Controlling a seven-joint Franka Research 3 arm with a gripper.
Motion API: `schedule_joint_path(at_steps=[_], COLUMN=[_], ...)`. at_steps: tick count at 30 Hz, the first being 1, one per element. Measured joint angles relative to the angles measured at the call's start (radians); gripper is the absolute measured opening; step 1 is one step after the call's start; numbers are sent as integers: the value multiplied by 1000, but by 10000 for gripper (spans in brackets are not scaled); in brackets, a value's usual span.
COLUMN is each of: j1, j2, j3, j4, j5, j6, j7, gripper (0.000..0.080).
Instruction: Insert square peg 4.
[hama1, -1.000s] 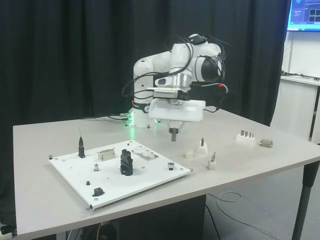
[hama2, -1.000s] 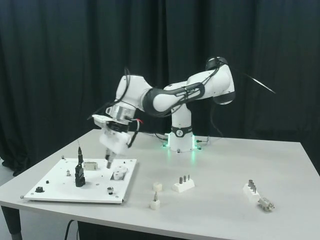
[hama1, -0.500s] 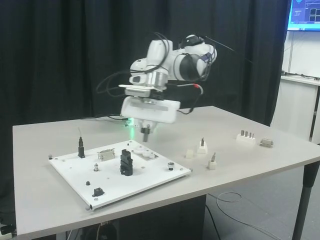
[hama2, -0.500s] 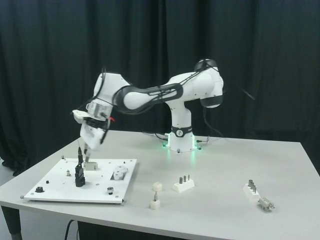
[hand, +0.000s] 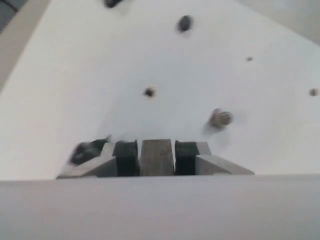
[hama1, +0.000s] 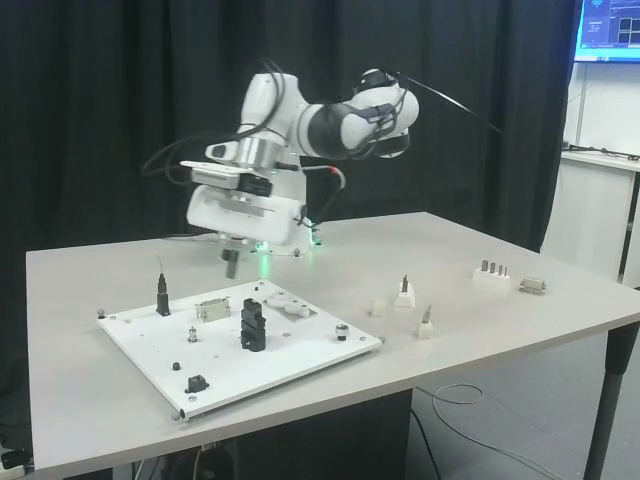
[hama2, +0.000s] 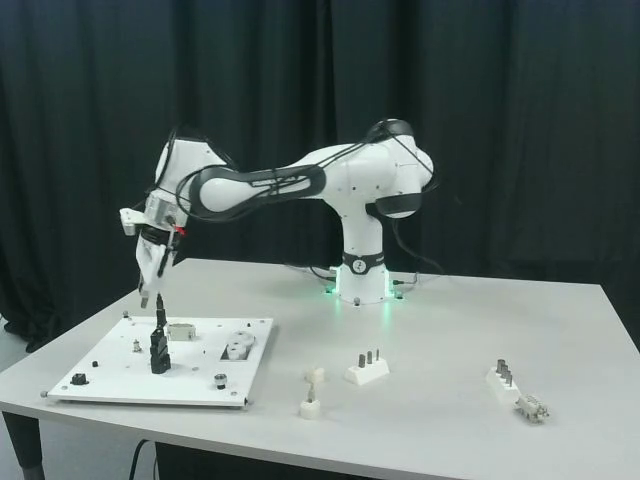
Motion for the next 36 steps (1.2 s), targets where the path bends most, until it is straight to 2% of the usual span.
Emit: schedule_joint_path(at_steps=[13, 27, 36], j1=[-157, -317, -417], j2=[3, 5, 7], j3=[0, 23, 36], j4=[0, 10, 60], j5=[3, 90, 98], j6=[-27, -75, -140], j7=[-97, -98, -83], gripper=[155, 155, 155])
